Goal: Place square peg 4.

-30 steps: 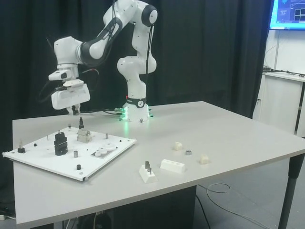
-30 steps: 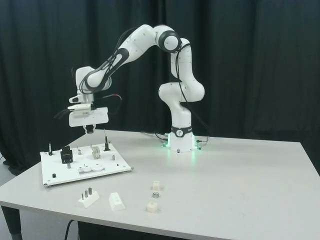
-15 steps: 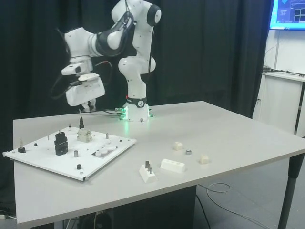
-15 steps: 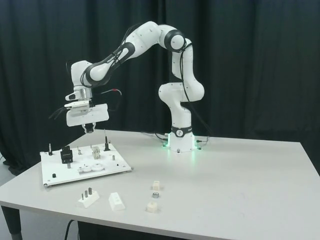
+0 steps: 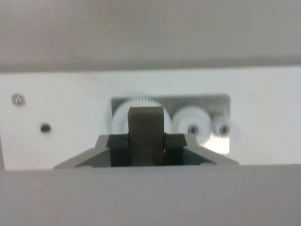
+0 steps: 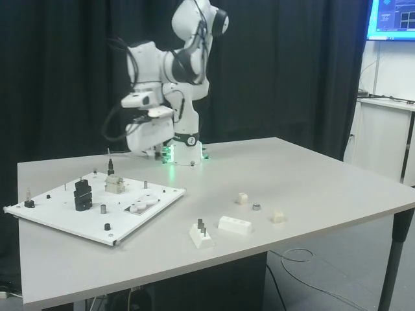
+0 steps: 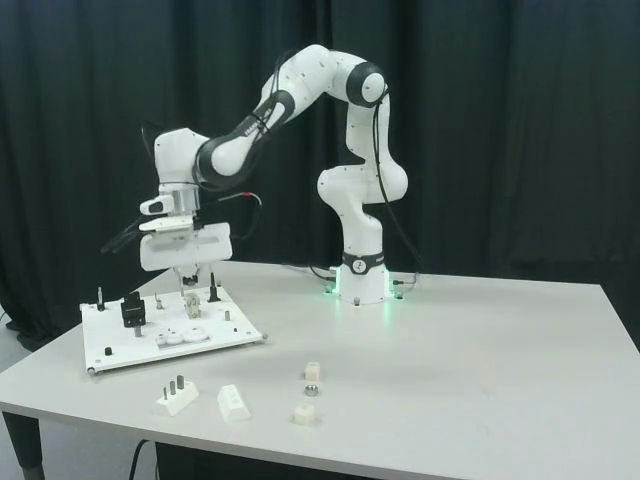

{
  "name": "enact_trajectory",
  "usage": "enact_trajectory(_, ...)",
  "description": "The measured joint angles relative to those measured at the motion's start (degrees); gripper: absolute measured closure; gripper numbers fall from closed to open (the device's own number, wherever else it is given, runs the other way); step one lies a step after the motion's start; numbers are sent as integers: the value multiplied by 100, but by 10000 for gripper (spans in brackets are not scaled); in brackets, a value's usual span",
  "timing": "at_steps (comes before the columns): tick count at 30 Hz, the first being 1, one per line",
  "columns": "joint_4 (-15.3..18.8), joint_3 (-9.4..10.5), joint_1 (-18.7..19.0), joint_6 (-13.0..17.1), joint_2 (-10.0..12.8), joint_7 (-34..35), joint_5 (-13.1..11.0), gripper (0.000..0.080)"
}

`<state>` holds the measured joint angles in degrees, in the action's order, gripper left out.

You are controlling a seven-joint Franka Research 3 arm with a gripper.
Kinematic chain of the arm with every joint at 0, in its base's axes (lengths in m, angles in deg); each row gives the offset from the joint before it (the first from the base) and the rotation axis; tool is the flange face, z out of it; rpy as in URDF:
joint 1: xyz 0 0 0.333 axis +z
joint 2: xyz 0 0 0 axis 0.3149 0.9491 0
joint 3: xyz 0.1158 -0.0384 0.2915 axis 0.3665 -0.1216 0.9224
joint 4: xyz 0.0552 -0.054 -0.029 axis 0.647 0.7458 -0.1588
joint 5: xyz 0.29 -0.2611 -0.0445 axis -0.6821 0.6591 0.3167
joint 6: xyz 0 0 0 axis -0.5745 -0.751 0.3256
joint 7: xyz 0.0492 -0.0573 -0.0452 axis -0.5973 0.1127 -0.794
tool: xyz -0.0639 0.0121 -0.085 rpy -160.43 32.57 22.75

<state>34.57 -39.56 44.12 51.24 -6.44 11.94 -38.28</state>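
Observation:
In the wrist view my gripper (image 5: 146, 149) is shut on a dark grey square peg (image 5: 146, 134) that stands upright between the fingers. Below it lies the white board (image 5: 263, 108), with a grey plate holding white gears (image 5: 193, 125); the peg covers part of one gear. In the first room view the gripper (image 6: 157, 153) hangs in the air above the white board's (image 6: 58, 210) far right side. The second room view puts the gripper (image 7: 190, 281) just over the board (image 7: 110, 352), near its upright parts.
Near the table's front stand a white holder with two grey pegs (image 6: 201, 233), a white block (image 6: 235, 225), two small white cubes (image 6: 242, 198) (image 6: 278, 216) and a nut (image 6: 257, 207). A black block (image 6: 82, 194) and thin posts (image 6: 110, 164) rise from the board.
The arm has swung from the board's far left side over to its right side, carrying the peg, and the gripper now hangs lower over the gear plate.

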Motion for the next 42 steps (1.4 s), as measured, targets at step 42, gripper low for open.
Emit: enact_trajectory(42, -285, 3022, -1177, 1722, 1403, 1477, -119, 653)
